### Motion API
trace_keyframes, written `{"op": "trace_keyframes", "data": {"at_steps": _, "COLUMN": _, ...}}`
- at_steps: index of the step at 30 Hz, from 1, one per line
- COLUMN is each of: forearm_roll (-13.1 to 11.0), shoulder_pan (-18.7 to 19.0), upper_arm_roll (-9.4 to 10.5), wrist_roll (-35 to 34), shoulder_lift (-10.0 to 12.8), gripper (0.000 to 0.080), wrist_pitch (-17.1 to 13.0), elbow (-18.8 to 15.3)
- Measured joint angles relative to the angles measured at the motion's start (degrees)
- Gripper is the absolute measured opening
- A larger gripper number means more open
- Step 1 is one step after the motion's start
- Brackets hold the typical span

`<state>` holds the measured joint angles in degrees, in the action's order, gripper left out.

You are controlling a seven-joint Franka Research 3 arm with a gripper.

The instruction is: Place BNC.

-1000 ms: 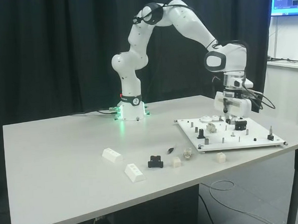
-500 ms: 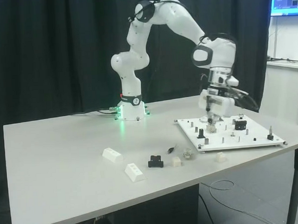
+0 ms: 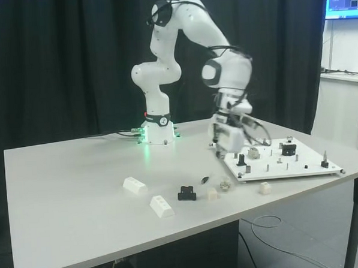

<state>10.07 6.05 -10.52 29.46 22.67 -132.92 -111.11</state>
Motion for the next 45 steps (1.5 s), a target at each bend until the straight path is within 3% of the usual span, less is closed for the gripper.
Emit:
{"op": "trace_keyframes", "data": {"at_steps": 7, "forearm_roll": -1.86, "shoulder_pan": -4.48, "upper_arm_roll": -0.01, "wrist_roll": 4.76, "shoulder_lift": -0.16, "gripper": 0.0120, "wrist_pitch": -4.71, "elbow": -3.35}}
{"op": "trace_keyframes", "data": {"at_steps": 13, "forearm_roll": -5.28, "shoulder_pan": -6.98, "upper_arm_roll": -0.10, "wrist_roll": 9.95, "shoulder_lift": -0.31, "gripper": 0.0120, "wrist_pitch": -9.05, "elbow": -6.67}}
{"op": "trace_keyframes", "data": {"at_steps": 20, "forearm_roll": -8.57, "shoulder_pan": -8.64, "upper_arm_roll": -0.27, "wrist_roll": 14.33, "shoulder_lift": -0.34, "gripper": 0.0120, "wrist_pitch": -13.91, "elbow": -10.36}}
{"op": "trace_keyframes", "data": {"at_steps": 28, "forearm_roll": -10.29, "shoulder_pan": -9.42, "upper_arm_roll": -0.40, "wrist_roll": 17.47, "shoulder_lift": -0.34, "gripper": 0.0120, "wrist_pitch": -18.77, "elbow": -13.80}}
{"op": "trace_keyframes", "data": {"at_steps": 34, "forearm_roll": -10.35, "shoulder_pan": -9.44, "upper_arm_roll": -0.41, "wrist_roll": 19.87, "shoulder_lift": -0.33, "gripper": 0.0120, "wrist_pitch": -20.76, "elbow": -15.29}}
{"op": "trace_keyframes", "data": {"at_steps": 45, "forearm_roll": -10.35, "shoulder_pan": -9.24, "upper_arm_roll": -0.18, "wrist_roll": 24.16, "shoulder_lift": -0.04, "gripper": 0.0120, "wrist_pitch": -21.54, "elbow": -15.96}}
